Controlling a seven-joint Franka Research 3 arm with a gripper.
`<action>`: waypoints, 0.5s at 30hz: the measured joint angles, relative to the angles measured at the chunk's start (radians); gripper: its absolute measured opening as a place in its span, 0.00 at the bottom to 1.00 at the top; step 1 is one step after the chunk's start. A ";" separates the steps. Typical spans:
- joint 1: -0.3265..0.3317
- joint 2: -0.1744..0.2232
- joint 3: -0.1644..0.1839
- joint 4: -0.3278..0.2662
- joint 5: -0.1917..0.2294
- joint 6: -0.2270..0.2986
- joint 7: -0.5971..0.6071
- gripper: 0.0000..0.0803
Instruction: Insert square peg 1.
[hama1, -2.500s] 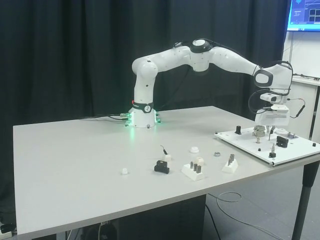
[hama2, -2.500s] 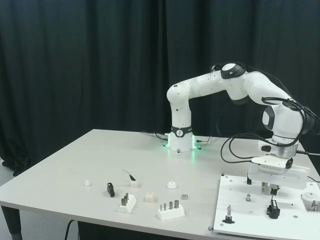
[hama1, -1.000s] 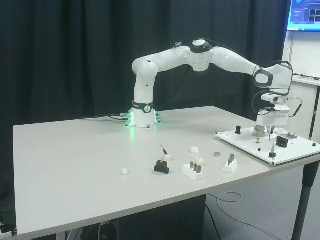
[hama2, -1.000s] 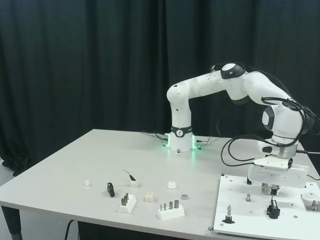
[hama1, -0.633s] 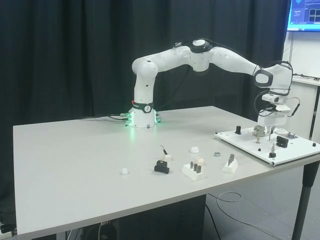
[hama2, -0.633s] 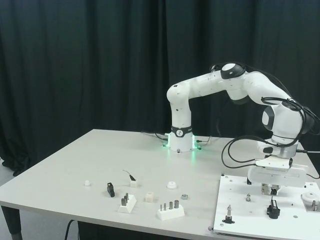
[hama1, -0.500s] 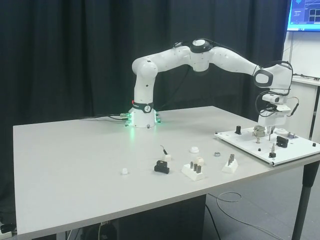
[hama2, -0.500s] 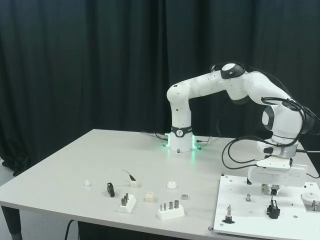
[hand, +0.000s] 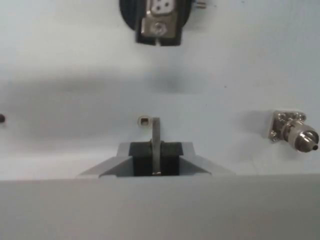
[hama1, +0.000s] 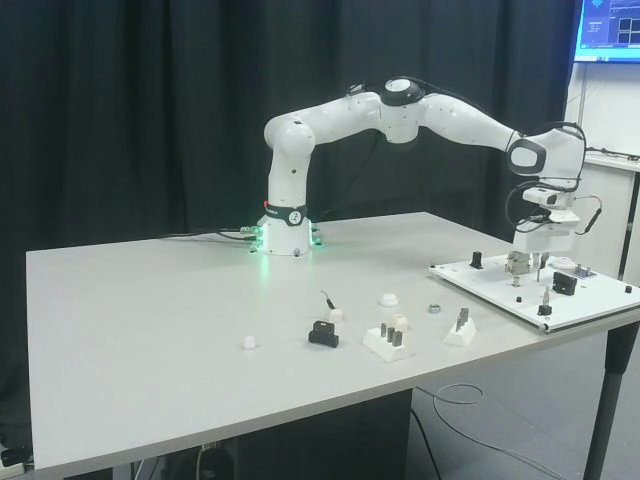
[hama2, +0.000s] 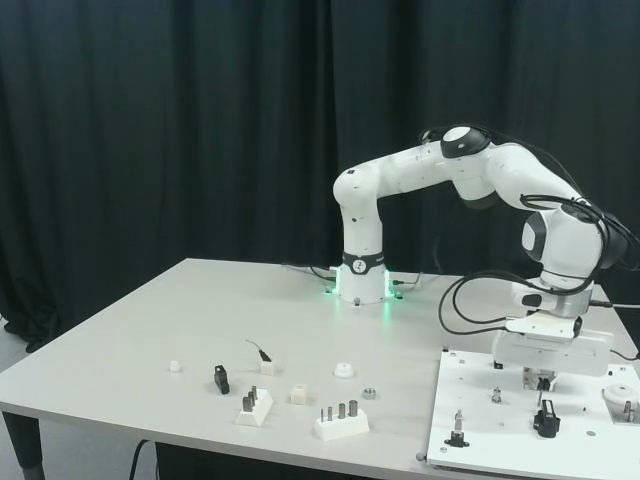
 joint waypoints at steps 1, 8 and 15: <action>-0.001 0.000 0.000 0.000 0.000 0.000 0.004 0.04; -0.005 0.000 0.000 0.000 0.005 0.000 0.025 0.04; -0.005 -0.001 0.001 0.001 0.014 -0.001 0.031 0.04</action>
